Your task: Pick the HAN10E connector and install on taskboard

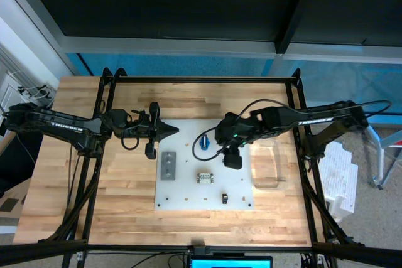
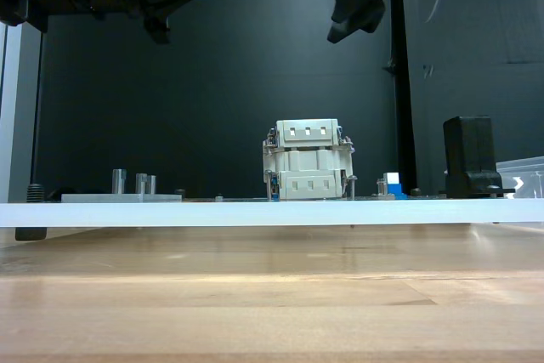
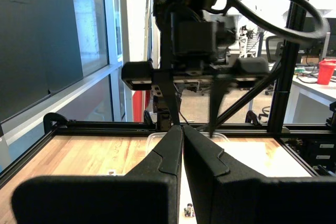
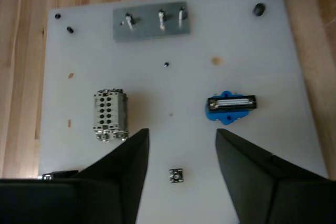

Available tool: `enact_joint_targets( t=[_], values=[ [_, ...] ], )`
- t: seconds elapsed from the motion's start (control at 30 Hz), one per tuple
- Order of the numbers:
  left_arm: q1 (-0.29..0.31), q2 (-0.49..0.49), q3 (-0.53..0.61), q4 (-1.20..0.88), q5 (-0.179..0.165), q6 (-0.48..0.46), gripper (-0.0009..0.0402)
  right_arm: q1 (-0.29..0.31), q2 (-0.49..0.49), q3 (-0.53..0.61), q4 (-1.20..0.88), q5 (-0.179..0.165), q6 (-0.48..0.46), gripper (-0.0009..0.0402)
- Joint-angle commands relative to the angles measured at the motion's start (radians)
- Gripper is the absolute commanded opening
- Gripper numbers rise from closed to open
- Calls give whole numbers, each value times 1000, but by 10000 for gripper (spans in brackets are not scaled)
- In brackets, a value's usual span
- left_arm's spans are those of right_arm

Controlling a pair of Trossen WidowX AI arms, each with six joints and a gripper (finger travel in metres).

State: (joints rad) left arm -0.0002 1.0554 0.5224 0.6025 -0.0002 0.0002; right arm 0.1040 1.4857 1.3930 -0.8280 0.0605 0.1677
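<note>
Though aloft, left claw point(image 3: 182, 127) tight, right claw point(image 4: 181, 132) wide.

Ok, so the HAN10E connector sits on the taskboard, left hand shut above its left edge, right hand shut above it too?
No: the right hand is open, not shut, above the taskboard; the right wrist view shows it. The HAN10E connector does sit on the board, and the left hand is shut above its left edge.

"trossen" is printed on the left arm point(image 1: 63, 127) and right arm point(image 1: 312, 119).
</note>
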Motion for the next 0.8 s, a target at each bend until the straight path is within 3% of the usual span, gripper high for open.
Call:
enact_joint_targets(
  t=[0.03, 0.33, 0.5, 0.63, 0.8],
  values=[
    [0, 0, 0, 0, 0, 0, 1, -24, -62, -73, 54, 0, -23, 117],
    [0, 0, 0, 0, 0, 0, 1, -72, -198, -219, 196, -1, -93, -1],
    [0, 0, 0, 0, 0, 0, 1, -102, -264, -292, 298, -14, -110, 2],
    [0, 0, 0, 0, 0, 0, 1, -127, -311, -354, 386, -64, -123, 1],
    [0, 0, 0, 0, 0, 0, 1, -142, -363, -418, 495, -65, -127, 0]
  ],
)
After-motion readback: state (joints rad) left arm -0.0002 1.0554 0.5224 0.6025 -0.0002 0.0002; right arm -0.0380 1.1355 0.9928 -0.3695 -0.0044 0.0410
